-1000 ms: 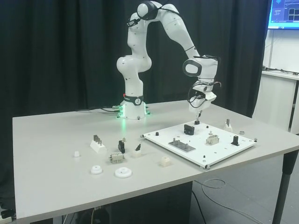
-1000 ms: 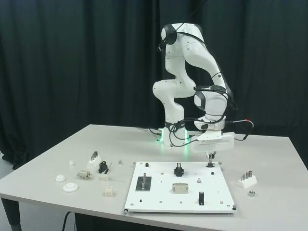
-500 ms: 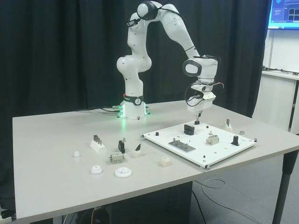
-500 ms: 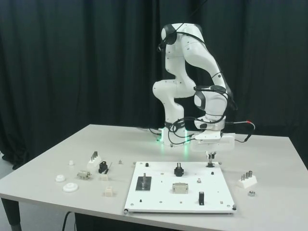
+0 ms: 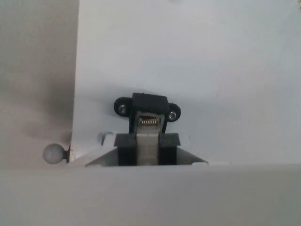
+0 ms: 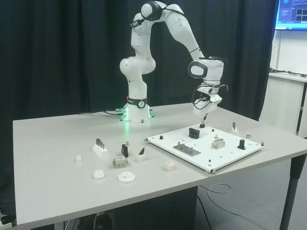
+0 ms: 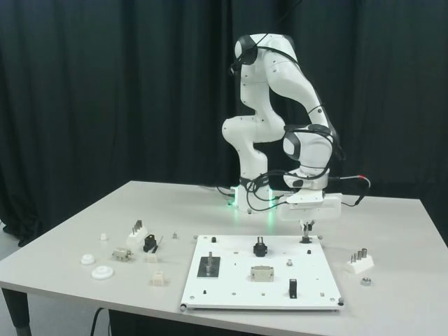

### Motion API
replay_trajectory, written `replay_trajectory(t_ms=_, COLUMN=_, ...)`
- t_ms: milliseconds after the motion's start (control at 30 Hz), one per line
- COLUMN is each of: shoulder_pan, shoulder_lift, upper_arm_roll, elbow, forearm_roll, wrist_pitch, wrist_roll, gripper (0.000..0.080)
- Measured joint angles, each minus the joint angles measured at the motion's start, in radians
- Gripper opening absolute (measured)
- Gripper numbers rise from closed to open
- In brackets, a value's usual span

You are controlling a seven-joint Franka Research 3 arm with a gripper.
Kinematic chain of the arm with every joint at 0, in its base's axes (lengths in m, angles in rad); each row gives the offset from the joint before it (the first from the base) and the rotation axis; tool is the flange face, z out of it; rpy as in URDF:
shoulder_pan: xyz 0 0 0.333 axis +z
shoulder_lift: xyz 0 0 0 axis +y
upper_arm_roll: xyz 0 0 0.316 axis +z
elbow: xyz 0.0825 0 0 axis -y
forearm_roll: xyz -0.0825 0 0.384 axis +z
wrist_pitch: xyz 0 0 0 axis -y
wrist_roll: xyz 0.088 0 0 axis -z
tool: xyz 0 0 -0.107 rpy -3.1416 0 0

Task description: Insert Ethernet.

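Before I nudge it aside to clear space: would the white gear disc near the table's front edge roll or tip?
The white gear disc lies flat and low on the grey table, so it will probably slide, not tip or roll. It looks like plastic, likely light and stiff.

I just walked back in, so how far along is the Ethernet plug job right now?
Done: the claw grips the Ethernet plug and has it above the black socket at the far edge of the white board. In hand: lining it up; the plug's contacts show, so it is not seated. Left: pushing it in and letting go.
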Motion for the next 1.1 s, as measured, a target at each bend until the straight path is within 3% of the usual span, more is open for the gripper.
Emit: replay_trajectory(t_ms=1100, shoulder_pan=-0.001, shoulder_lift=-0.003, upper_arm_roll=0.005, elbow=-0.005, forearm_roll=-0.02, wrist_pitch=0.007, wrist_roll=-0.042, gripper=0.0091)
